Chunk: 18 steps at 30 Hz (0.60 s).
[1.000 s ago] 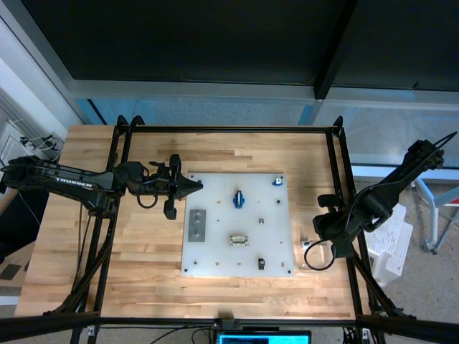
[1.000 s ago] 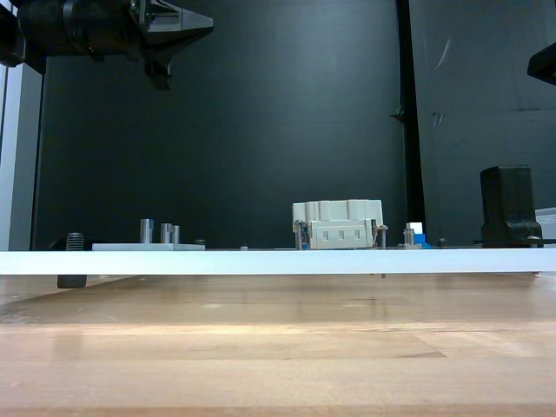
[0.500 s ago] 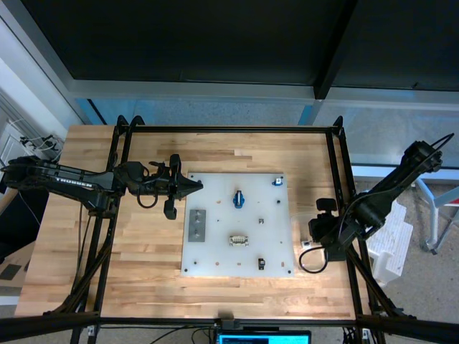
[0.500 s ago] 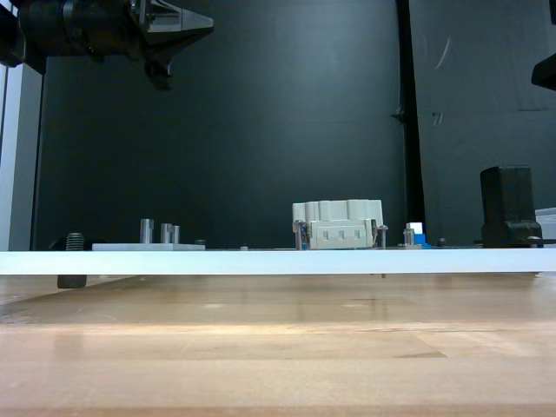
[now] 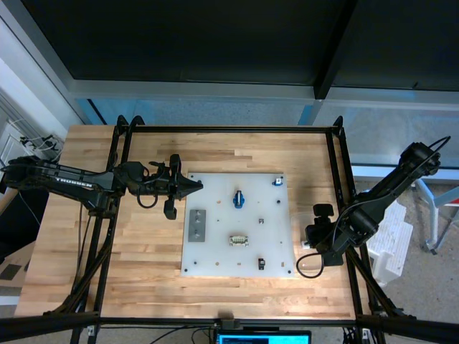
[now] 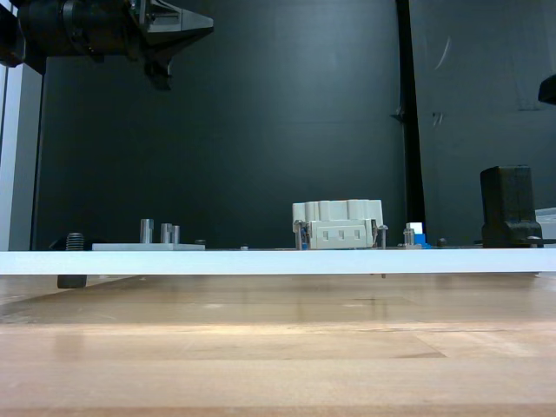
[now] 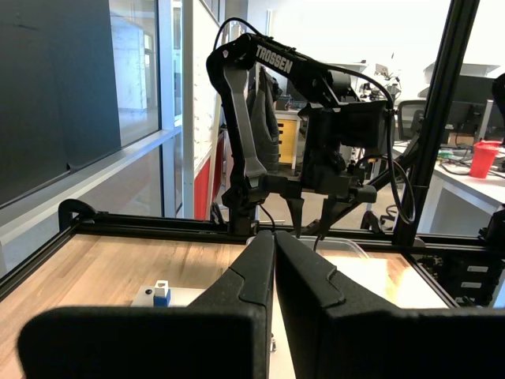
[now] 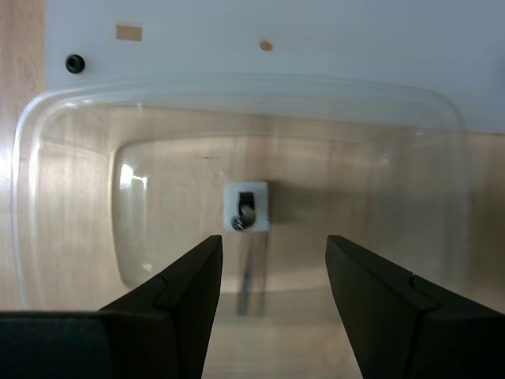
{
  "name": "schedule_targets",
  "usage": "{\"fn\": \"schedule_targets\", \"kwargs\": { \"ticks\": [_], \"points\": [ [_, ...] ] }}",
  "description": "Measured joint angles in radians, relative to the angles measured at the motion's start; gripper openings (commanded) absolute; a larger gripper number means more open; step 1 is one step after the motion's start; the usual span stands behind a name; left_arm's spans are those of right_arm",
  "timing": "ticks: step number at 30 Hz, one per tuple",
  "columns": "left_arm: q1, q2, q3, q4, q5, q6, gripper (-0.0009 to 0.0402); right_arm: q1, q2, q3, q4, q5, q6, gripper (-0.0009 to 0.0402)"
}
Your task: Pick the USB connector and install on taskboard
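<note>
We hang the right pincer (image 8: 272, 241) wide over the tray (image 8: 47, 158) at the bench's right edge, ready to straddle the USB connector (image 8: 246, 210). The left pincer (image 7: 274, 235) hovers closed at the taskboard's (image 5: 215, 244) left edge.

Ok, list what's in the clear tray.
A small white block holding the dark USB connector, mostly sunk in it. Right gripper open above; left gripper shut by the taskboard.

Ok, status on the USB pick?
Left gripper shut, raised at far-left corner of taskboard. Right gripper open over tray. USB connector below it in white block, ungripped.
</note>
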<state>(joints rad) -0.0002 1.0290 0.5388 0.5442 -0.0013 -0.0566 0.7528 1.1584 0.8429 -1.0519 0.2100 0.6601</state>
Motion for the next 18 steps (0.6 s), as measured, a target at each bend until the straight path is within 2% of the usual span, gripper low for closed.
{"fn": "schedule_targets", "kwargs": {
  "ticks": [5,9,18],
  "points": [
    [0.000,0.000,0.000,0.000,0.000,0.000,0.0000,0.002,0.014,-0.032,0.046,0.007,0.003,0.0185],
    [0.000,0.000,0.000,0.000,0.000,0.000,0.0000,0.002,0.015,-0.058,0.079,0.033,0.005,0.0185],
    [0.000,0.000,0.000,0.000,0.000,0.000,0.0000,0.002,0.015,-0.114,0.154,0.033,0.006,0.0185]
  ]
}}
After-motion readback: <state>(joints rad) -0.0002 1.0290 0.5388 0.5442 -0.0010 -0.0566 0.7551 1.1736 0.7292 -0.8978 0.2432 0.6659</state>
